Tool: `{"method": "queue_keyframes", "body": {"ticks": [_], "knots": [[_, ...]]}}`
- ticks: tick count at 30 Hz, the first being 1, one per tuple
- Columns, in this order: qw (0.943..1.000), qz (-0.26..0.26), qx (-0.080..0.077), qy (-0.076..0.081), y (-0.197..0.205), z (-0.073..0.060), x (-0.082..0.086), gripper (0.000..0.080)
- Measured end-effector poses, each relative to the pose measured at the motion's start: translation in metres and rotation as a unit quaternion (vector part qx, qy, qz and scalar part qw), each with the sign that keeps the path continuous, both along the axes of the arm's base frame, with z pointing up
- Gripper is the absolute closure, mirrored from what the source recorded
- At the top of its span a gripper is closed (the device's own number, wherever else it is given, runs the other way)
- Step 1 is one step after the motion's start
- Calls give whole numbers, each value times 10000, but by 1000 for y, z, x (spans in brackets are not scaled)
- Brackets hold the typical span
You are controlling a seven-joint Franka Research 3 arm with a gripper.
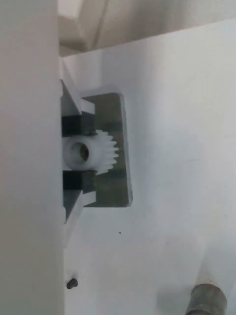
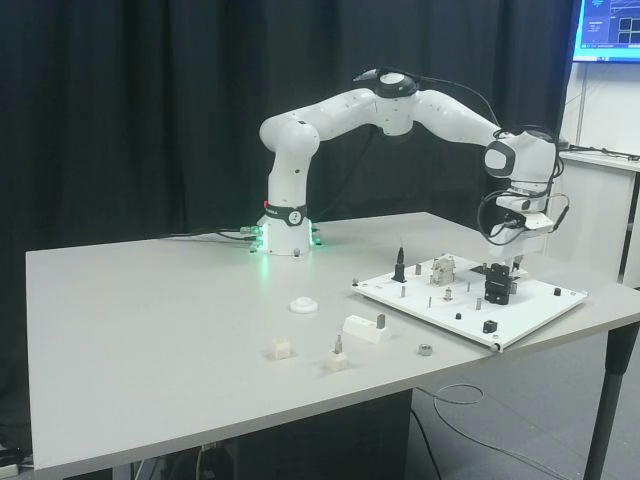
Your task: Insert small gear.
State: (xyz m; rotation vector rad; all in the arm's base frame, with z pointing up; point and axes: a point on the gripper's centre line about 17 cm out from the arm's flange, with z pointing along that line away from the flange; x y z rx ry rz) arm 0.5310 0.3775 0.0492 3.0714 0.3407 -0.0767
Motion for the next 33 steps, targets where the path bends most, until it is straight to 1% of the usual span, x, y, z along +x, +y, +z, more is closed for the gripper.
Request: {"method": "queue_keyframes", "body": {"ticks": [4,11,23,25,30,33], "knots": [[9994,353,0,11,0,0,0,661],[9959,898,18,39,0,0,0,661],[9920,1264,42,59,0,0,0,661],[9905,1375,46,64,0,0,0,661],[9831,1828,71,85,0,0,1,661],[9827,1849,81,84,-1,-1,1,661]]}}
